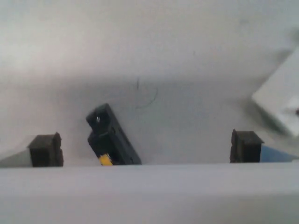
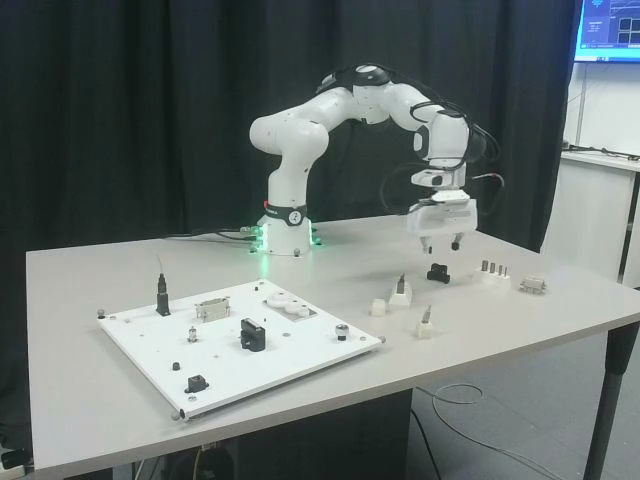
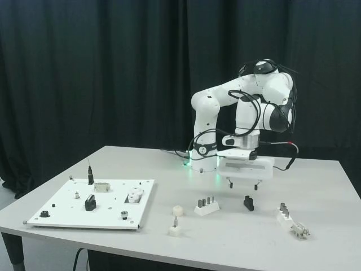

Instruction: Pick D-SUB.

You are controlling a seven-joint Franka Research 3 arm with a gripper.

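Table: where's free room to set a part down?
Bare patches: between the white board and the arm base, and the near corner of the table between the small white holder and the D-SUB. Crowded under the gripper, around the black part.

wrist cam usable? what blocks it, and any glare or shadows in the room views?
Wrist view: white band of the pincer body fills the lower third, black part soft. First room view: bright screen at top corner, green glow at arm base. Second room view: even light, faint shadows on the table.
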